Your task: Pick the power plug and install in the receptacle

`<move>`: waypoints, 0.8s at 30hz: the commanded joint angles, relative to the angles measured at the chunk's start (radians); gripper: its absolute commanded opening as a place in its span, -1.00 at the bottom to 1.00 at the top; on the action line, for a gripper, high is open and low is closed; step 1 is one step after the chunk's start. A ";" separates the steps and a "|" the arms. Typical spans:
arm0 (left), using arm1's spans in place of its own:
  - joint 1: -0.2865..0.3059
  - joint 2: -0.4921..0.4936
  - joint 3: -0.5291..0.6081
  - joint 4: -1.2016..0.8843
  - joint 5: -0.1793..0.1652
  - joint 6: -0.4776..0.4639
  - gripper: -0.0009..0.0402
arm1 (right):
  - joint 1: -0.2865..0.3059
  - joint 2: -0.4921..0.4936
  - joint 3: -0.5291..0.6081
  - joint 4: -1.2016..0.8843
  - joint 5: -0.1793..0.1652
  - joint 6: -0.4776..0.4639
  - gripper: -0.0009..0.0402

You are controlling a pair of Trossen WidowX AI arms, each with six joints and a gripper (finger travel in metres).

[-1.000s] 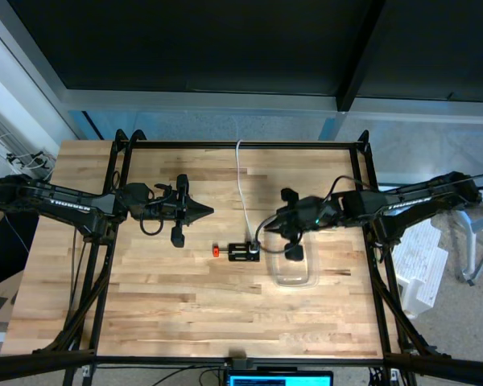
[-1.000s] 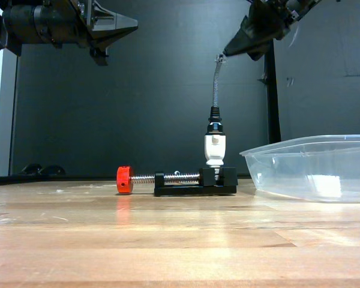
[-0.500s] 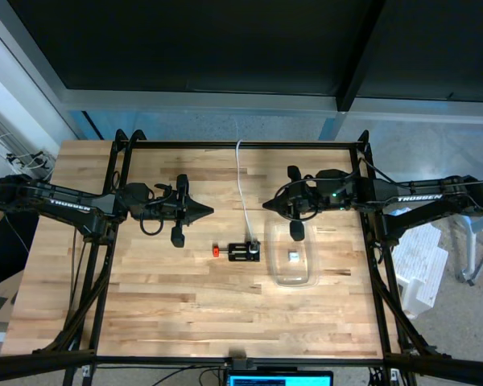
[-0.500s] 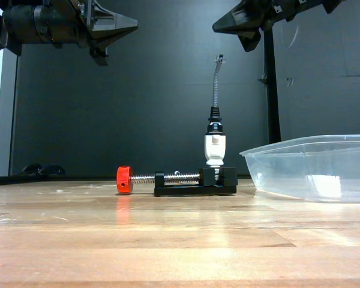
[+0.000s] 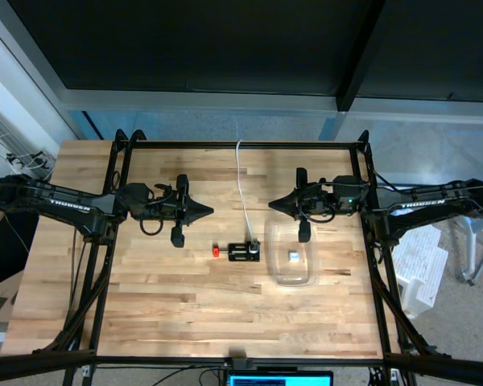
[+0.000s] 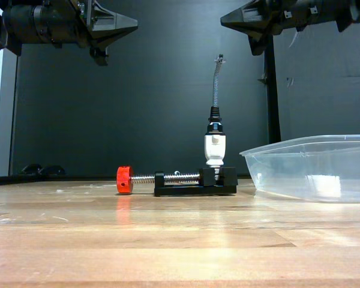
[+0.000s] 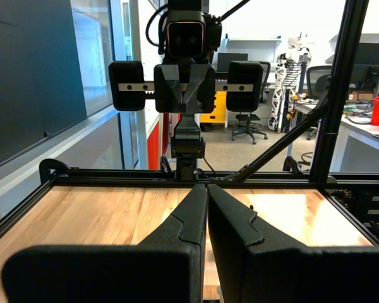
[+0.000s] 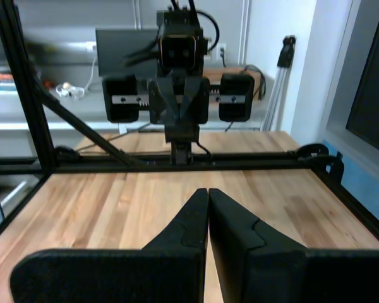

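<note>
Black left end effector [image 5: 210, 211], right end effector [image 5: 272, 205]: closed, empty, high above table [image 5: 145, 305], well apart.

Mid-frame on the tabletop [image 5: 185, 281], a vise [image 5: 243, 252] holds the receptacle [image 6: 215, 147] upright with the power plug [image 6: 214, 115] on top; a tray [image 6: 276, 165] holding a cube [image 5: 293, 256] lies just to its right. The left gripper [image 5: 210, 211] hangs upper left of the vise, the right gripper [image 5: 273, 204] upper right.
</note>
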 commanded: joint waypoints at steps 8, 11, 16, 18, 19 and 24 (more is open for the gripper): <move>0.000 0.000 0.000 0.000 0.000 0.000 -0.96 | 0.000 -0.022 -0.075 0.113 0.025 0.032 -0.96; 0.000 0.000 0.000 0.000 0.000 0.000 -0.96 | 0.000 -0.025 -0.079 0.113 0.019 0.029 -0.96; 0.000 0.000 0.000 0.000 0.000 0.000 -0.96 | 0.000 -0.031 -0.080 0.116 0.017 0.026 -0.96; 0.000 0.000 0.000 0.000 0.000 0.000 -0.96 | 0.000 -0.031 -0.085 0.128 0.016 0.027 -0.96; 0.000 0.000 0.000 0.000 0.000 0.000 -0.96 | 0.001 -0.031 -0.092 0.142 0.016 0.027 -0.96; 0.000 0.000 0.000 0.000 0.000 0.000 -0.96 | 0.001 -0.031 -0.116 0.170 0.017 0.030 -0.96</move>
